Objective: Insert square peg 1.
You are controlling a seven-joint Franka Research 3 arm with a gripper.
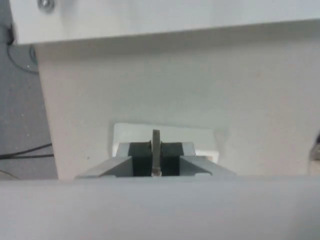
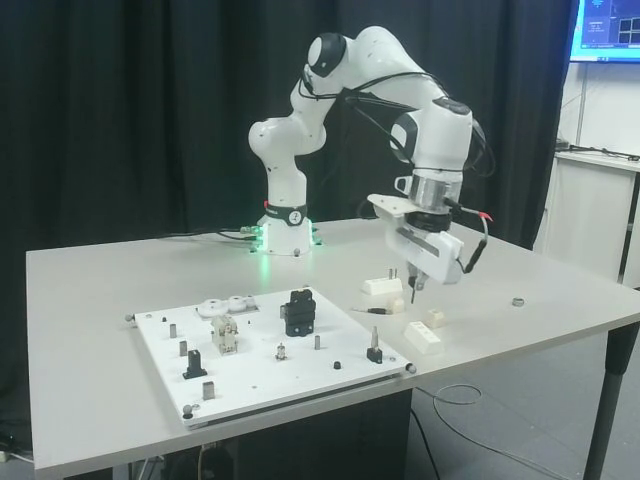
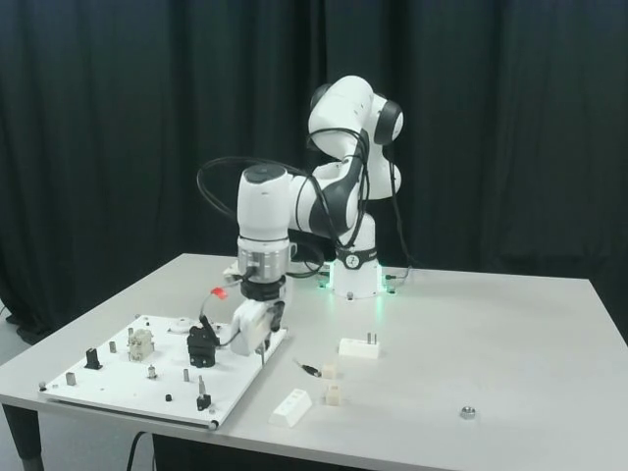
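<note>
We hold a thin peg (image 1: 156, 152) pinched between the nearly shut fingers of our end effector (image 2: 414, 287), hanging above the grey tabletop (image 2: 90, 300) just beside the white board (image 2: 260, 372). The peg sits upright in our grip. If it tilts or slips, we judge it could jam at its hole.

My table (image 2: 120, 290) carries one white board (image 2: 300, 385) studded with small fixtures; I count about ten on it, though a few are too tiny to be sure. Off the board, near my tool, lie three larger white blocks (image 3: 359, 348) and two small white cubes (image 3: 335, 394). Farther out sits one small nut (image 3: 468, 413).
</note>
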